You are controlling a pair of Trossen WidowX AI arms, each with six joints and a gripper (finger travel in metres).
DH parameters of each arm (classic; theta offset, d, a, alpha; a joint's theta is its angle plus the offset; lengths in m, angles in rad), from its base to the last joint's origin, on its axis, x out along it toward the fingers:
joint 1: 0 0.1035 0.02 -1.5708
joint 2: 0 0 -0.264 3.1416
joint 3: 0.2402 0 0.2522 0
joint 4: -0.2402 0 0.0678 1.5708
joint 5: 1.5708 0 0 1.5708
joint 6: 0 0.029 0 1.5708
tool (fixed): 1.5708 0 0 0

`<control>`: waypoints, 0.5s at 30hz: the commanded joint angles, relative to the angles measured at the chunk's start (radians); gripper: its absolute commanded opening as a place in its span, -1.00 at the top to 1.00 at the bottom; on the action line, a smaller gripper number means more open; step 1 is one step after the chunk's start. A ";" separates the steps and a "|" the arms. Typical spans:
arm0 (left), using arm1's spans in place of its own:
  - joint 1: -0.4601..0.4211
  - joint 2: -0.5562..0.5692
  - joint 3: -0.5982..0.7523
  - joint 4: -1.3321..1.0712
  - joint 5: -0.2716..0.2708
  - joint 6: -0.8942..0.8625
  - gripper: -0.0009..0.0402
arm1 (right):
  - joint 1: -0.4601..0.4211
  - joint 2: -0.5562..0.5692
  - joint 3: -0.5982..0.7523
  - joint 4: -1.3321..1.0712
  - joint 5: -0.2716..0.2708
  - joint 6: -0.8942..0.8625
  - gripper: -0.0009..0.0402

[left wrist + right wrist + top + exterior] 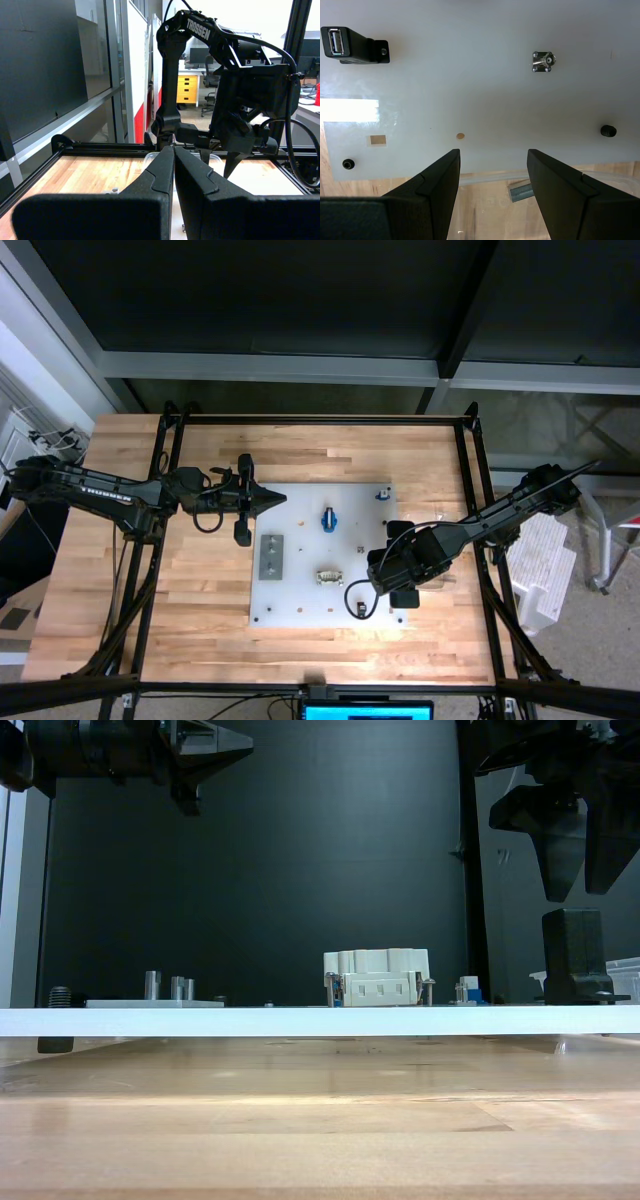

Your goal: Pick the 16mm bar and install on taskboard

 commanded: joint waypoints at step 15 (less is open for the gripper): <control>0.000 0.000 0.000 0.000 0.000 0.000 0.96 | -0.017 -0.104 -0.087 -0.023 0.032 0.413 0.02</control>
